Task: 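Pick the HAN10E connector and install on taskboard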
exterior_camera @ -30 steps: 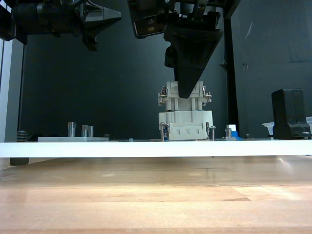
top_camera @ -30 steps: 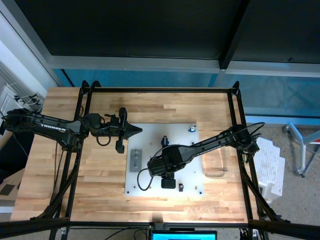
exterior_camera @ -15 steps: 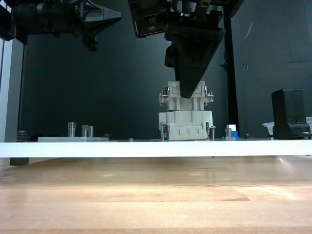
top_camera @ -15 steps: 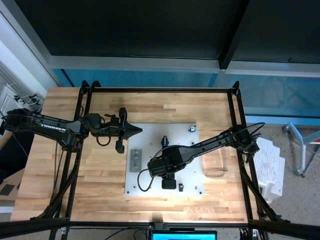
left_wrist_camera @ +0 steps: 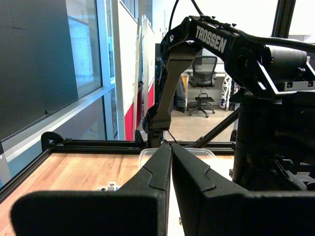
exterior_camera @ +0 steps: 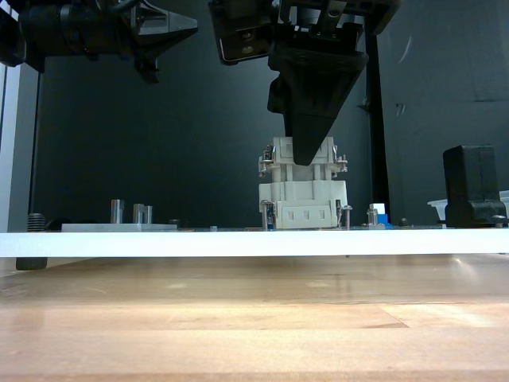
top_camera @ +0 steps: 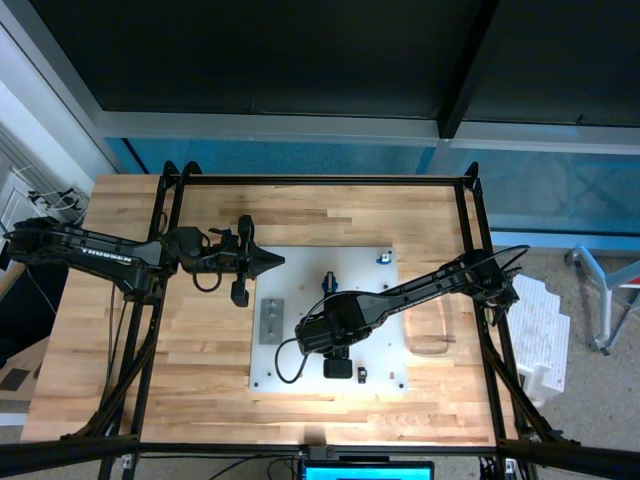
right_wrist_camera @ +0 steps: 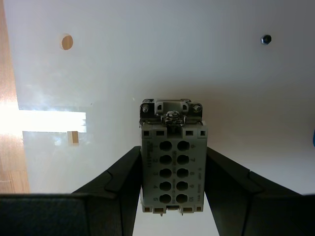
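The HAN10E connector (right_wrist_camera: pixel 173 162), a grey-beige block with two rows of round holes, is clamped between my right gripper's (right_wrist_camera: pixel 173 183) black fingers (right_wrist_camera: pixel 123 177). From the side, the HAN10E connector (exterior_camera: pixel 302 159) sits on top of a matching beige base (exterior_camera: pixel 304 205) mounted on the white taskboard (exterior_camera: pixel 159 243), with my right gripper (exterior_camera: pixel 305 155) pointing straight down onto it. From above, the right gripper (top_camera: pixel 334 342) hides the connector over the taskboard (top_camera: pixel 300 268). My left gripper (top_camera: pixel 264 261) hovers shut just off the board's back left corner, holding nothing.
On the board are a grey metal block (top_camera: pixel 271 320), a blue part (top_camera: pixel 328 281) and a black block (exterior_camera: pixel 472 187). A clear plastic tray (top_camera: pixel 437 326) lies right of the board. A black frame surrounds the wooden table.
The right gripper has rocked very slightly with the connector on the beige base, which tilted a little and now looks level. The left arm has not moved.
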{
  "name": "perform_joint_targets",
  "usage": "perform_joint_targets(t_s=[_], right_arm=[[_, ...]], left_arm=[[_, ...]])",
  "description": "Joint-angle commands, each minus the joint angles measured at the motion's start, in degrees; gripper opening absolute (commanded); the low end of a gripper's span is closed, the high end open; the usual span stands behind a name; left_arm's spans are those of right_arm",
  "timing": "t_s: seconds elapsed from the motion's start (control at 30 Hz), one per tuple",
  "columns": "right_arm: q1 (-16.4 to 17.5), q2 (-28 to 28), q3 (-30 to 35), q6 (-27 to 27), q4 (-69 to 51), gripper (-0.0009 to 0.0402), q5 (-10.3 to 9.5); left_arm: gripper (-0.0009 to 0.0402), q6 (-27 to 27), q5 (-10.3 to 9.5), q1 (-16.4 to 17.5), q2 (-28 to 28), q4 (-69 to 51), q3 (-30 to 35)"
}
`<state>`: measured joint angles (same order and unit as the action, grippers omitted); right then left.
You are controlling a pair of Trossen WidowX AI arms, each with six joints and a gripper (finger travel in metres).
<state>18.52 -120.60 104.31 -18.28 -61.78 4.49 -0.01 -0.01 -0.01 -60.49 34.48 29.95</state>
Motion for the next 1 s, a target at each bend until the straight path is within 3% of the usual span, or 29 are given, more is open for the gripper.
perform_joint_targets(t_s=[0.03, 1.0], right_arm=[[0.0, 0.0, -0.1, 0.0, 0.1, 0.0034, 0.02], [0.1, 0.0, -4.9, 0.8, 5.4, 0.0034, 0.02]], left_arm=[[0.0001, 0.0, 0.0, 0.0, 0.0, 0.0, 0.0], [0.0001, 0.0, 0.0, 0.0, 0.0, 0.0, 0.0]])
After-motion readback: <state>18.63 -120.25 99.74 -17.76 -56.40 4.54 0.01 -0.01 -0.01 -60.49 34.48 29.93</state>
